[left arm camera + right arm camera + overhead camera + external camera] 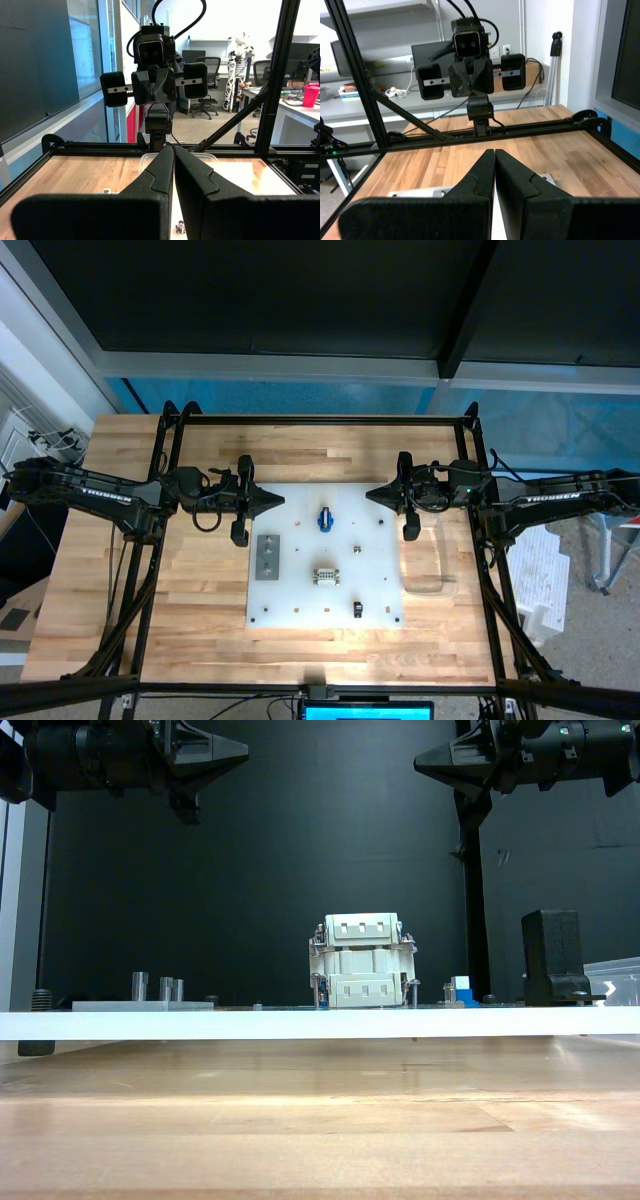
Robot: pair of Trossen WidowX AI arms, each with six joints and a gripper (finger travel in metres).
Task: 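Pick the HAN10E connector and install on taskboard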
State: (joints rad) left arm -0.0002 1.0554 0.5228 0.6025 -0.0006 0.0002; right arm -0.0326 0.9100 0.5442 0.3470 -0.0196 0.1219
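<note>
connector (323,577) is being supported by the taskboard (290,590); left gripper (277,499) and right gripper (371,495) are being held pinched shut, high over its far edge. pins could be bent if it is being seated tilted.

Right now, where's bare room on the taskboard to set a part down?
Bare on the taskboard: right strip beside the clear tray; near-left corner below the grey block; gap between it and the blue part. Crowded: around the HAN10E connector and black fitting. Left gripper and right gripper hover, jaws shut, above the far corners.
</note>
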